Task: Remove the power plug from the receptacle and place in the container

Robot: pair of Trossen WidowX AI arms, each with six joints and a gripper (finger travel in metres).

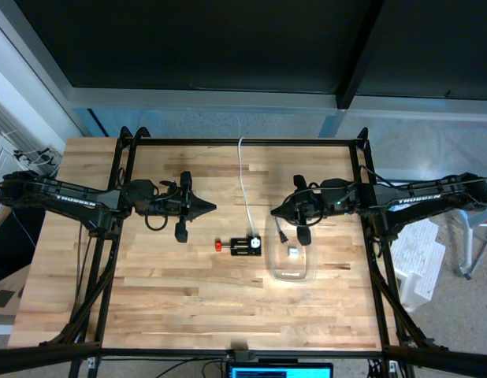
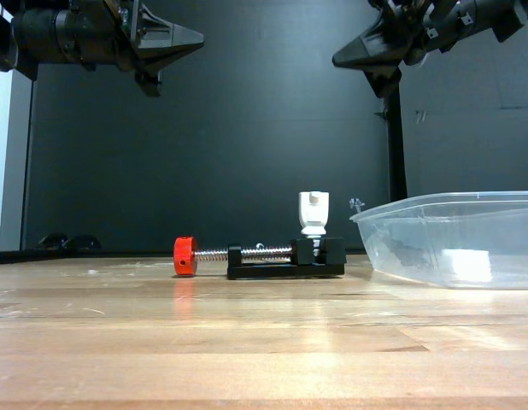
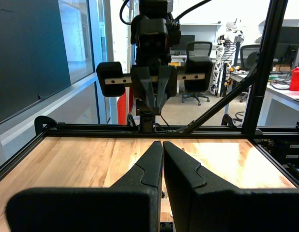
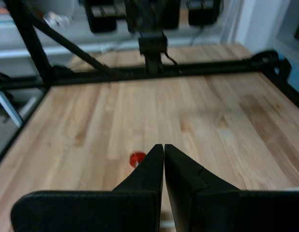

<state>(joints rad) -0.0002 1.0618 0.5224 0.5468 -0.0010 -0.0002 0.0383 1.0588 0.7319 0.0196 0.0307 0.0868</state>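
Note:
The power plug (image 1: 280, 230), a tiny black piece with a thin cord stub, lies inside the clear container (image 1: 308, 276) at its far left corner; through the tub wall it shows as a dark shape (image 2: 409, 253). Empty, the white receptacle (image 1: 255, 242) stands upright (image 2: 313, 212) in a black vise. High above the table, my right gripper (image 1: 273, 213) hovers over the tub's far left edge, shut on nothing (image 4: 163, 147). On the left, my left gripper (image 1: 212, 207) hangs high, shut and empty (image 3: 162, 144).
A black mini vise (image 1: 242, 246) with a red knob (image 2: 184, 256) sits just left of the container (image 2: 503, 205). Away from the receptacle a long white cable (image 1: 245, 181) runs to the table's back edge. A small white-grey block (image 1: 293, 252) lies in the tub.

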